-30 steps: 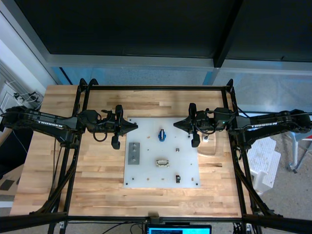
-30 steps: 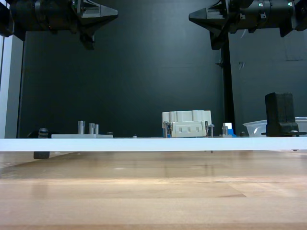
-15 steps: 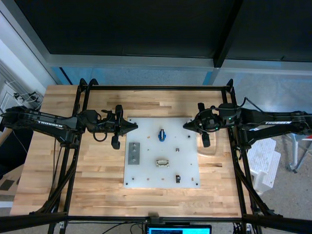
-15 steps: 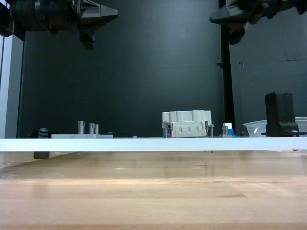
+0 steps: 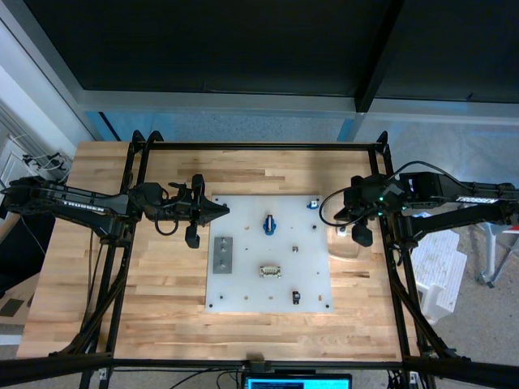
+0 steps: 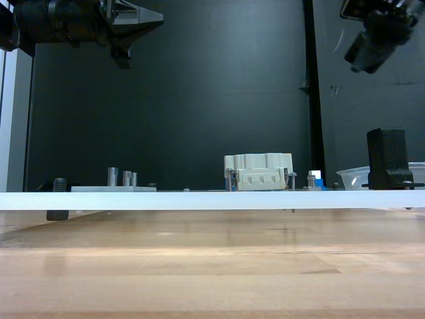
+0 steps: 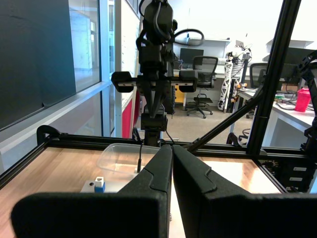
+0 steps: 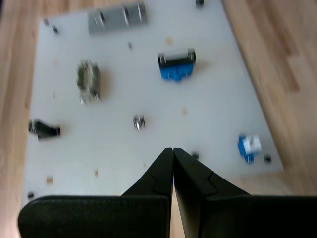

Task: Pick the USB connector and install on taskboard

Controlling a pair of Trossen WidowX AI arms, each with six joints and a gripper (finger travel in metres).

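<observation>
The small clear plastic tray (image 5: 350, 251) sits on the table (image 5: 162, 308) just beside the right edge of the large flat white square taskboard (image 5: 243, 239). A small pale piece (image 5: 342, 231) shows at the tray's far end, and I cannot tell whether that is the USB connector, which I can't pick out anywhere else. On the board, the grey metal block (image 5: 222, 254) lies near the left edge and the blue fitting (image 5: 269, 224) toward the far edge. The silver multi-pin connector (image 5: 271, 271) sits mid-board, the tiny black socket (image 5: 297, 297) by the near edge, and a small blue-and-white piece (image 5: 312, 203) at the far right corner. My right gripper (image 8: 173, 149) hangs above the board's right edge by the tray, tipped downward, fingers pressed together on nothing. My left gripper (image 7: 172, 147) hovers high over the board's far left corner, fingers likewise closed and empty. Against a second ago, the right gripper has pulled back from over the board's far right part toward the tray and pitched down. The left arm and everything on the board have not moved.
</observation>
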